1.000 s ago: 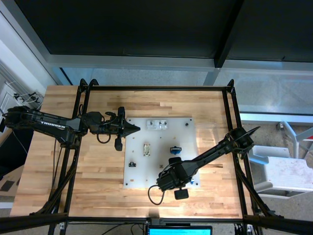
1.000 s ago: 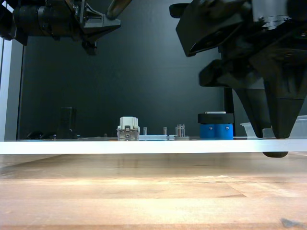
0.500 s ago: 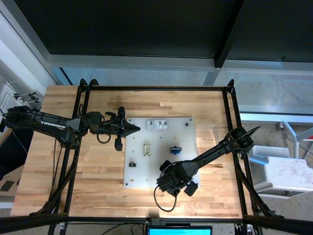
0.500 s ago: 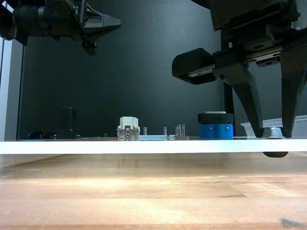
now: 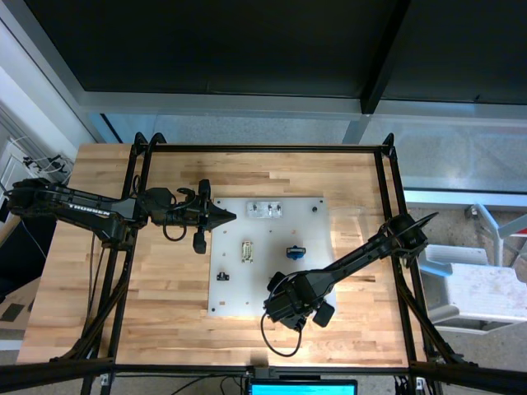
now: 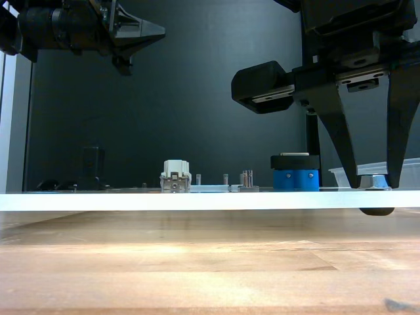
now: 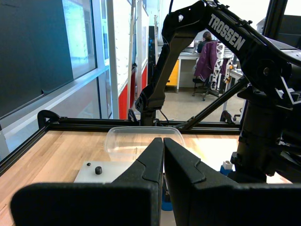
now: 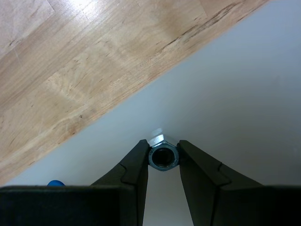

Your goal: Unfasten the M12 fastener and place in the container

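Left gripper point(image 5: 231, 216): raised over board's 10 o'clock edge; fingers pressed together, holding nothing.
White board point(image 5: 239, 288): mid-table.
Right gripper point(image 6: 372, 186): pointing down at board's 5 o'clock; fingers narrowly parted, clamped on nut's flats.
M12 nut point(image 8: 163, 157): between those fingertips at board level; on its stud or free, cannot tell.
Container point(image 7: 143, 128): off board's 3 o'clock side.

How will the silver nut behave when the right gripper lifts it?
The nut looks like rigid metal, so probably no squashing. The right gripper pinches its smooth sides by the tips, so it may slip. The left gripper hangs above the board's far left edge.
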